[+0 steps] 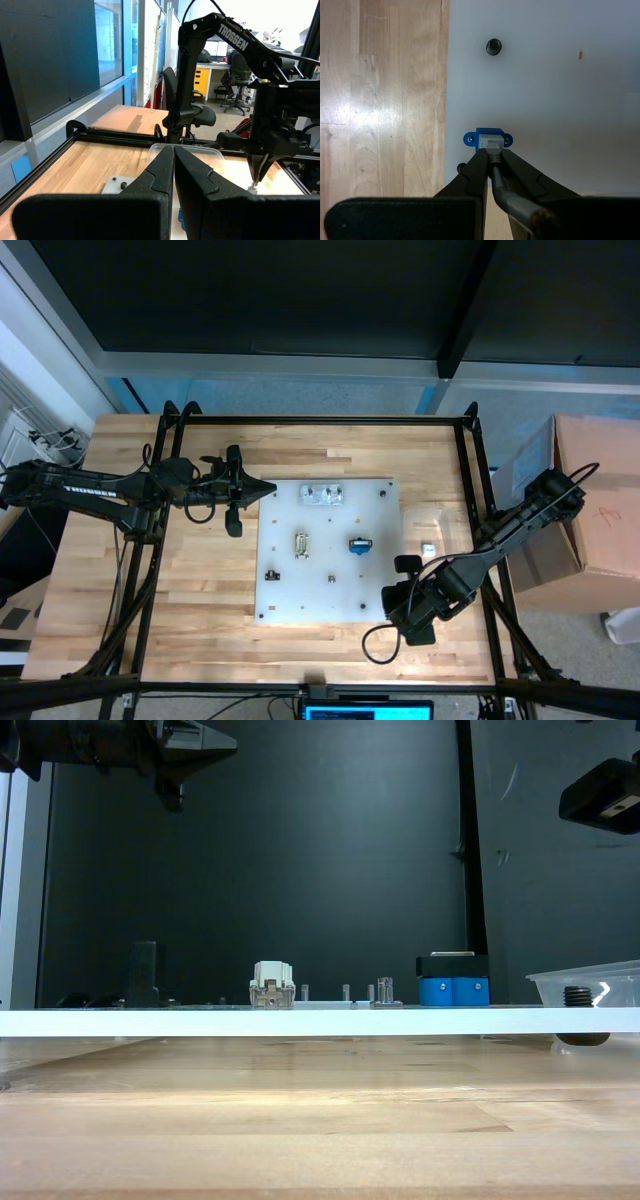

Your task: Pick the RJ45 connector and install on the taskboard

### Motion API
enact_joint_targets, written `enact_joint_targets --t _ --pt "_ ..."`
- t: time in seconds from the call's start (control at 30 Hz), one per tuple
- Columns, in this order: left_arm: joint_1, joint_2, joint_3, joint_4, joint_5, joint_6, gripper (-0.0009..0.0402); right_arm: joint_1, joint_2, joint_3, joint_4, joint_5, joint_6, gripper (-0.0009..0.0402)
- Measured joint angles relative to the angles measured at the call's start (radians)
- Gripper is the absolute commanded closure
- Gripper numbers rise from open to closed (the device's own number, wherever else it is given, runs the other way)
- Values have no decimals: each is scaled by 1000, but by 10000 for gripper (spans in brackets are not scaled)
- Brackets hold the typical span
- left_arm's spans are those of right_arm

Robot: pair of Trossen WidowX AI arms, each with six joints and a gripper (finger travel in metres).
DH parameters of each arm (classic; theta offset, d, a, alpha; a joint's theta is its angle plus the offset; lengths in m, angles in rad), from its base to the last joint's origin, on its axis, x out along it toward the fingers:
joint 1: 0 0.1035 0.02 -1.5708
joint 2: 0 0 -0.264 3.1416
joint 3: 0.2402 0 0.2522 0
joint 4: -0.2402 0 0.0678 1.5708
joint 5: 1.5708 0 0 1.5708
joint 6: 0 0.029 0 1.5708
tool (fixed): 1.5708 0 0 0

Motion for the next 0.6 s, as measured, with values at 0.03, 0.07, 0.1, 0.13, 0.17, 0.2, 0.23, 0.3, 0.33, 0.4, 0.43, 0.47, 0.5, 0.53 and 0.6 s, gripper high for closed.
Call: enact_joint_targets --t 0.03,0.07,0.1,0.13,0.17,0.2,0.23,0.3,0.33,0.4,0.43,0.47,0.5,0.53,0.6 --pt "0 0 0 0 0 0 393 0 0 -2 3 0 -1 393" --pt "0 0 0 0 0 0 393 0 0 -5 6 -1 -2 393" --pt "0 0 0 0 0 0 393 0 0 -6 8 -3 -3 393" --pt "0 0 0 0 0 0 393 0 0 -8 10 -3 -3 393" --pt "0 0 0 0 0 0 393 0 0 -11 11 -3 -3 393" --pt "0 0 0 0 0 0 393 0 0 -15 15 -3 -3 393" --pt "0 0 0 0 0 0 393 0 -2 -20 21 -3 -3 393" --pt "0 0 0 0 0 0 393 0 -4 -34 37 -3 -3 393" --pt "0 0 0 0 0 0 393 0 -5 -42 47 -2 -3 393" --pt "0 0 0 0 0 0 393 0 -6 -53 58 -3 -4 393" --pt "0 0 0 0 0 0 393 0 -7 -58 62 -5 -3 393" --pt "0 0 0 0 0 0 393 0 -7 -61 63 -6 -3 393" --pt "0 0 0 0 0 0 393 0 -8 -66 65 -6 -4 393" --pt "0 0 0 0 0 0 393 0 -8 -71 69 -6 -4 393" --pt "0 0 0 0 0 0 393 -1 -9 -81 78 -7 -4 393"
